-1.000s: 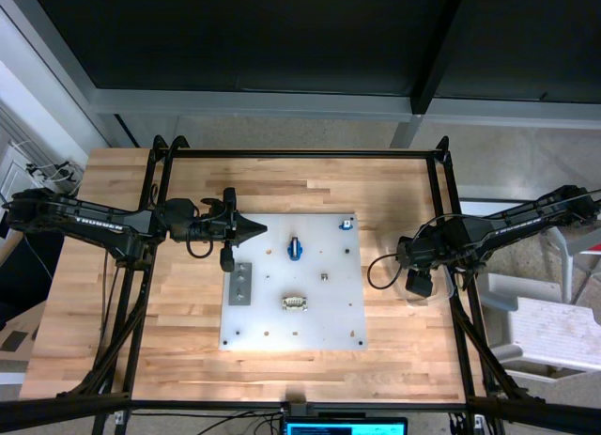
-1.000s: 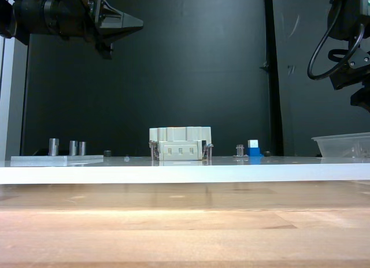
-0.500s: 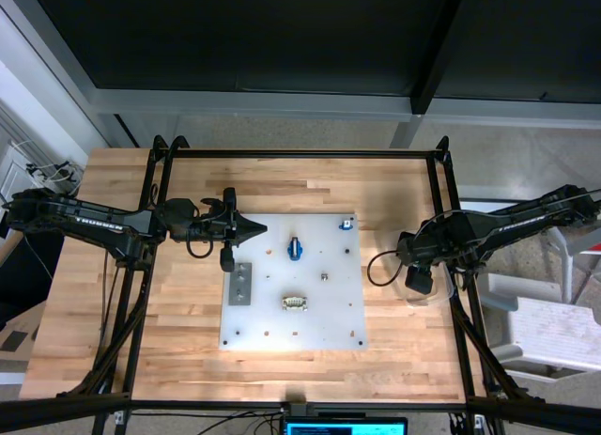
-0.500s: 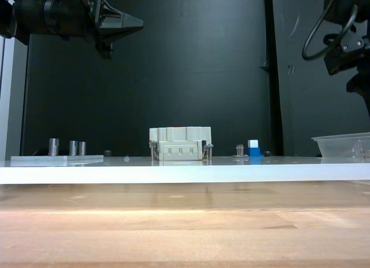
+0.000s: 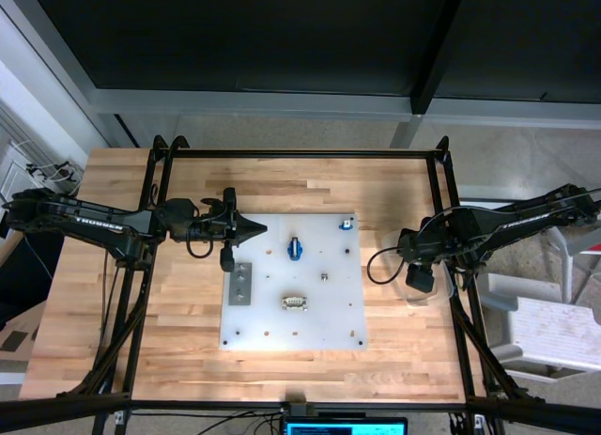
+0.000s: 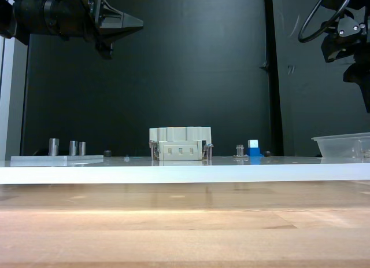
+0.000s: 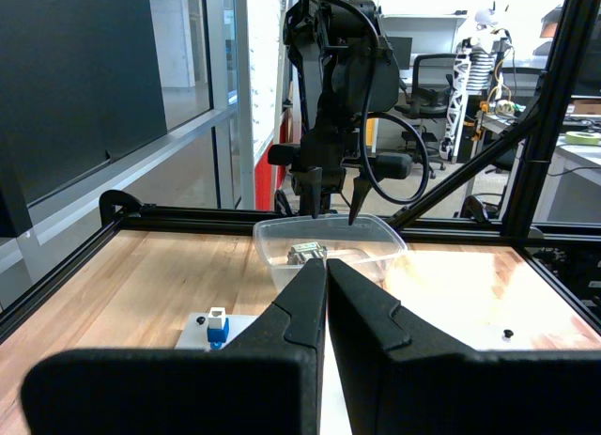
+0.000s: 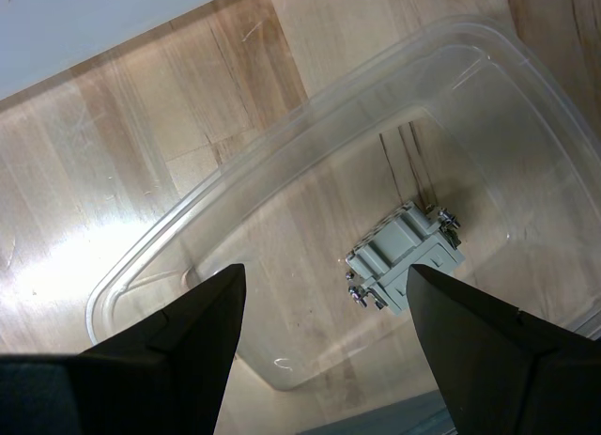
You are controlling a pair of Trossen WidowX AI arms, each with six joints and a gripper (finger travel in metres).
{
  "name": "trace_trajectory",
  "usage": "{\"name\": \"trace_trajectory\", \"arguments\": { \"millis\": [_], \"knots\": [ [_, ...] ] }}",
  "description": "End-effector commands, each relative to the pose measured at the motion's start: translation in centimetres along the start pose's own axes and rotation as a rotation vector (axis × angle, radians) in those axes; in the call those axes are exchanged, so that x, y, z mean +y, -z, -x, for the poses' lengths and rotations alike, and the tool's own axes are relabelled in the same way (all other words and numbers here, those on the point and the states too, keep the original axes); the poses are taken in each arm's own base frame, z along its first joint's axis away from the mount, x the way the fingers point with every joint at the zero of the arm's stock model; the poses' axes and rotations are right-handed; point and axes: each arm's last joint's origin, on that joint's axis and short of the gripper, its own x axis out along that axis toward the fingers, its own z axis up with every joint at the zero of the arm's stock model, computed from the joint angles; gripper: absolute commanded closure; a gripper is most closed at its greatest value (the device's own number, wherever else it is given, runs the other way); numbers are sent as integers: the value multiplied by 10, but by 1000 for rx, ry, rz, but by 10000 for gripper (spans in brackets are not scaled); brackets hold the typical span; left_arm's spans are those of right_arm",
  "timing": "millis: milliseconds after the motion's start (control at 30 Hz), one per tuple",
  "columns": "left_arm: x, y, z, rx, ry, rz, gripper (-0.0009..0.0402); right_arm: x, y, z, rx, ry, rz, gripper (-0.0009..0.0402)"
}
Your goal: Remove the HAN10-E connector and place it in the container
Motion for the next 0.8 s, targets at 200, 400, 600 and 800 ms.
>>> {"name": "trace_trajectory", "arguments": {
  "millis": [200, 400, 600, 800],
  "knots": [
    [0, 0, 0, 0, 0, 0, 393, 0, 0, 0, -1, 0, 1, 153],
    [0, 0, 0, 0, 0, 0, 393, 0, 0, 0, -2, -2, 1, 153],
    [0, 0, 0, 0, 0, 0, 393, 1, -1, 0, -8, -6, 1, 153],
    [0, 0, 0, 0, 0, 0, 393, 1, -1, 0, -12, -9, 0, 153]
  ]
}}
